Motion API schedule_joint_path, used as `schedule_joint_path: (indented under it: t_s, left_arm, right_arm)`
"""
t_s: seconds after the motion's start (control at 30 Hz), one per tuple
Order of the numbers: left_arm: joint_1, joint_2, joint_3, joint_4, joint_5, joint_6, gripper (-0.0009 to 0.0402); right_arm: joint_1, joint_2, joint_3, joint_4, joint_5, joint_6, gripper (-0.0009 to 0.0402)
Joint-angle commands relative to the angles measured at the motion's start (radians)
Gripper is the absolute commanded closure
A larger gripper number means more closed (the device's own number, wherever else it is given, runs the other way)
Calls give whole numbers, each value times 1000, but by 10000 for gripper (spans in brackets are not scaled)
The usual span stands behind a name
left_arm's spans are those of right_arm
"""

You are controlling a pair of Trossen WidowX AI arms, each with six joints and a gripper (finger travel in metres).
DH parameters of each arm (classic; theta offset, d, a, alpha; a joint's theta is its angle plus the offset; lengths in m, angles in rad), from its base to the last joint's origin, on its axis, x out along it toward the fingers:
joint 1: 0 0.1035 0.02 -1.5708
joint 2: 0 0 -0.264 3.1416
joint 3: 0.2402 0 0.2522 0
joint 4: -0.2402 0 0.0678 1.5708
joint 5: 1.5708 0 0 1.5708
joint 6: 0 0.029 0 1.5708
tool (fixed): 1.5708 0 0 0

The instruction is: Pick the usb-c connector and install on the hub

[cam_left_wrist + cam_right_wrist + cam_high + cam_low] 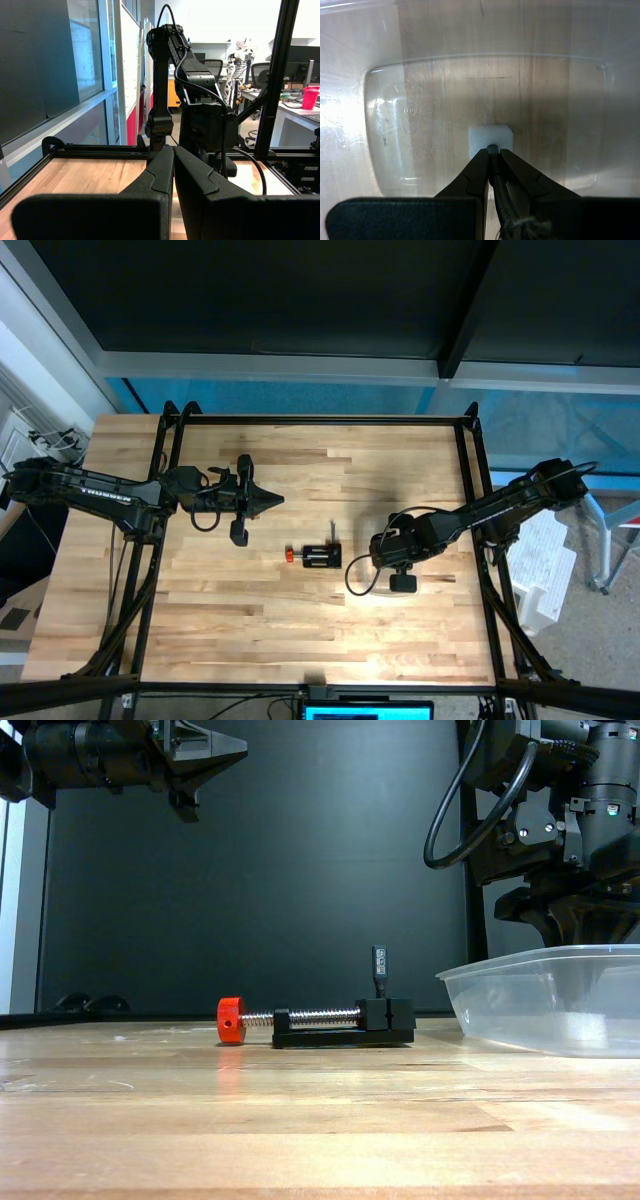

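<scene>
My right gripper (492,152) is shut on the usb-c connector (493,148). Its dark tip shows between the fingertips and its braided cable (499,192) runs back between the fingers. It hangs over a white foam block (490,136) on the floor of a clear plastic tub (520,1005). From above, the right gripper (401,575) points down at the right of the middle. The hub (378,965) stands upright in a small black vise (321,558) with a red knob (231,1020), left of the tub. My left gripper (272,500) is shut and empty, high above the table's left half.
The tub (440,582) sits right of the vise, and the right arm (500,505) reaches over it. A black metal frame (320,420) borders the wooden table. Bare wood lies between the vise and the near edge.
</scene>
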Motion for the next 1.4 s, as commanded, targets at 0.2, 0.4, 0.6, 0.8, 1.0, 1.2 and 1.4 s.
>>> schedule_joint_path:
  t_s: [0.2,0.4,0.6,0.8,1.0,1.2,1.4]
  left_arm:
    - [0,0,0,0,0,0,393]
    - [0,0,0,0,0,0,393]
    - [0,0,0,0,0,0,393]
    - [0,0,0,0,0,0,393]
    - [0,0,0,0,0,0,393]
    - [0,0,0,0,0,0,393]
    - [0,0,0,0,0,0,393]
  right_arm:
    - [0,-2,0,0,0,0,394]
    - [0,-24,1,-2,-1,0,394]
    - [0,-67,3,-21,-1,0,393]
    - [-2,-89,56,-105,0,0,393]
    - [-3,-117,96,-138,0,0,393]
    - [-4,-124,164,-230,0,0,393]
    - [-5,-124,253,-308,0,0,393]
